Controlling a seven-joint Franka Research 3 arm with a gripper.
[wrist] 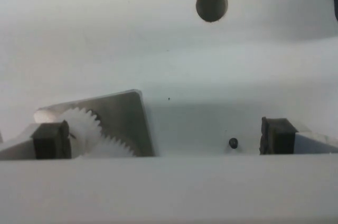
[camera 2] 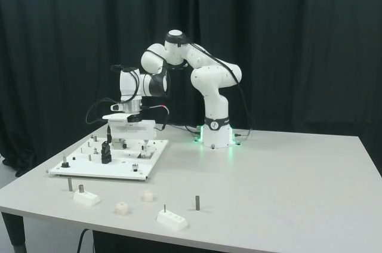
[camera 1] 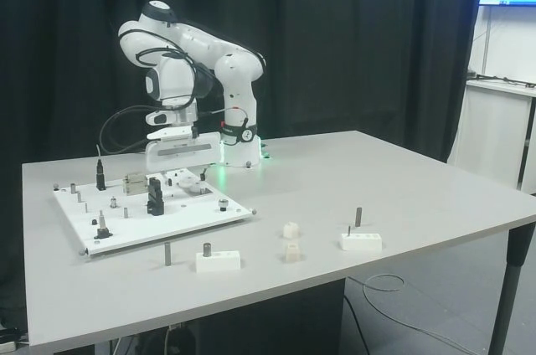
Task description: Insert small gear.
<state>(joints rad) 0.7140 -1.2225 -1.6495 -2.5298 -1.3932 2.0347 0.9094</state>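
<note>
- Over the white board [camera 1: 167,221], I am hovering with my gripper [wrist: 163,137] wide and holding nothing.
- Beside one fingertip, white gears [wrist: 92,134] are sitting on a grey plate [wrist: 127,118]; I am risking bumping them.

Wrist view: the hand's [wrist: 163,137] white body hides the lower part of the white gears [wrist: 92,134] and grey plate [wrist: 119,121]. Room views: gears too small to distinguish.

The arm [camera 2: 197,68] is white with black joint bands, on a grey worktop [camera 2: 286,175]. A white board [camera 2: 119,166] carries 2 white toothed gears [wrist: 92,134] on a grey plate [wrist: 129,115]. Green light glows at the arm's base [camera 2: 216,139].
</note>
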